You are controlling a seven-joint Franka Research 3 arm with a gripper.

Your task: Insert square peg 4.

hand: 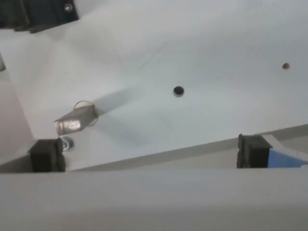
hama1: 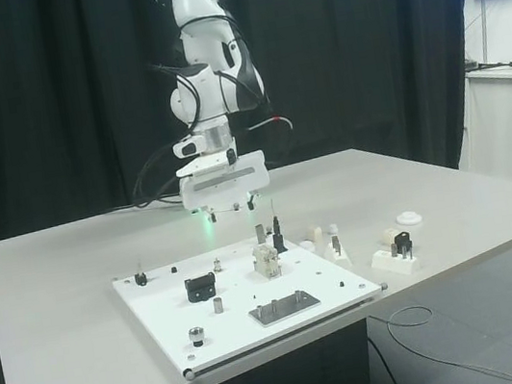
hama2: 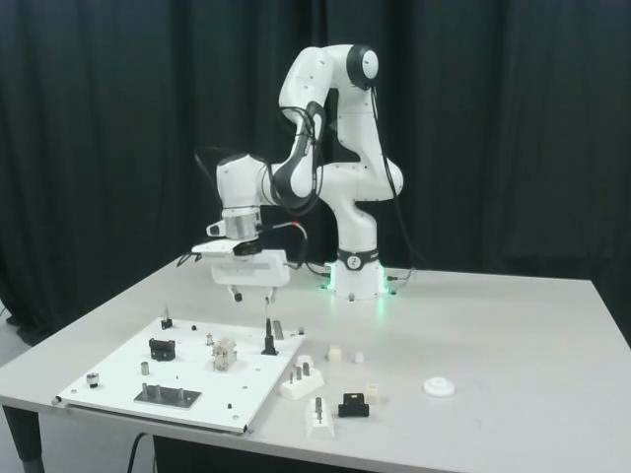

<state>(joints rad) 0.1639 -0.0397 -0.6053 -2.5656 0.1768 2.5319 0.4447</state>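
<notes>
My gripper (hama1: 231, 210) (hama2: 252, 295) hangs open above the back part of the white board (hama1: 156, 300) (hama2: 113, 389), holding nothing. In the wrist view its gripper point (hand: 149, 152) lies between two widely spread black fingertips (hand: 46, 155), over bare board (hand: 202, 43). A grey metal peg (hand: 76, 120) stands on the board near one fingertip. A grey upright peg (hama1: 259, 231) (hama2: 277, 328) and a black post (hama1: 276, 228) (hama2: 267, 341) stand below the gripper. More pegs sit in white holders (hama1: 335, 250) (hama2: 299, 384) beside the board.
On the board are a grey plate with pins (hama1: 284, 307) (hama2: 166, 395), a black block (hama1: 199, 285) (hama2: 161, 348) and a small white fixture (hama1: 266, 259) (hama2: 225, 355). A white disc (hama1: 408, 218) (hama2: 438, 387) and another holder (hama1: 395, 258) (hama2: 318, 422) lie on the table.
</notes>
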